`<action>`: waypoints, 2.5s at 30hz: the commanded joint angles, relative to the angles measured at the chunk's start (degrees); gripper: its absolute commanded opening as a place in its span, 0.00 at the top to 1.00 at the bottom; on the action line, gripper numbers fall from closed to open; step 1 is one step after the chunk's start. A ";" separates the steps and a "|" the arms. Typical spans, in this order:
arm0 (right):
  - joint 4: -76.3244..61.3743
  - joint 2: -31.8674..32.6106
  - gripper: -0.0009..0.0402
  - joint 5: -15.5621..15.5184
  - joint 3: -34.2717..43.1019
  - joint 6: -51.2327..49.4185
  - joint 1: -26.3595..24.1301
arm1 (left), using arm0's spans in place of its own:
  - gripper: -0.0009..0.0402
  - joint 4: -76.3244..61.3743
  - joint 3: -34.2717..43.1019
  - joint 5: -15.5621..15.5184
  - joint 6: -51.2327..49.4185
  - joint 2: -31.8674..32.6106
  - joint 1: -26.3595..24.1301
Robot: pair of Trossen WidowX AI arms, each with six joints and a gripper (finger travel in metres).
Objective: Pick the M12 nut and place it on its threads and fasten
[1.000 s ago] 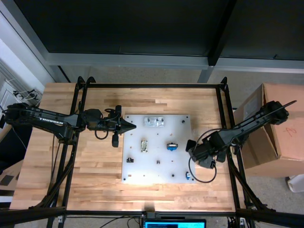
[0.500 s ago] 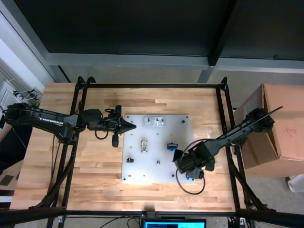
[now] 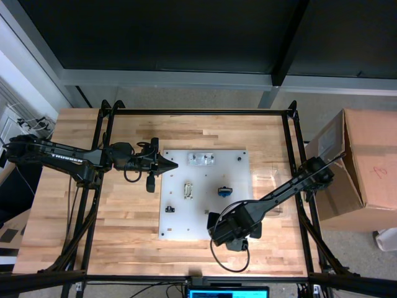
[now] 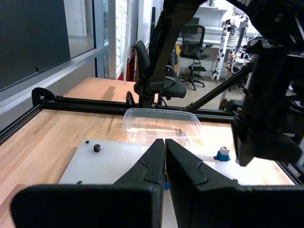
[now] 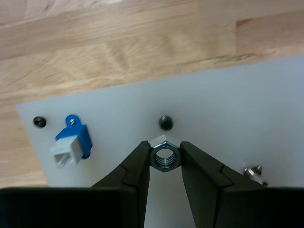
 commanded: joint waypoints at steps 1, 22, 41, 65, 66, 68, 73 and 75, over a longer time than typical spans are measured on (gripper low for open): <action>-0.24 1.75 0.98 0.20 2.12 0.09 0.02 | 0.98 0.00 0.02 0.02 0.00 0.02 0.02; 3.89 4.83 0.98 1.31 0.70 0.94 0.00 | 0.98 0.00 0.02 0.02 0.00 0.02 0.02; 6.49 8.11 0.98 0.87 0.68 15.12 -0.26 | 0.98 0.00 0.02 0.02 0.00 0.02 0.02; 6.36 8.04 0.98 0.94 0.68 47.06 -0.55 | 0.98 0.00 0.02 0.04 0.02 0.02 0.00; 6.38 8.04 0.98 0.94 0.68 48.35 -0.55 | 0.98 0.00 0.02 0.02 0.02 0.02 0.02; 6.51 8.13 0.98 0.94 0.68 50.82 -0.57 | 0.98 0.00 0.02 0.02 0.00 0.02 0.00; 6.84 8.11 0.98 0.96 0.68 56.98 -0.66 | 0.98 0.00 0.02 0.02 0.00 0.02 0.02; 6.91 8.11 0.98 0.96 0.68 59.89 -0.68 | 0.98 0.00 0.02 0.02 0.02 0.02 0.00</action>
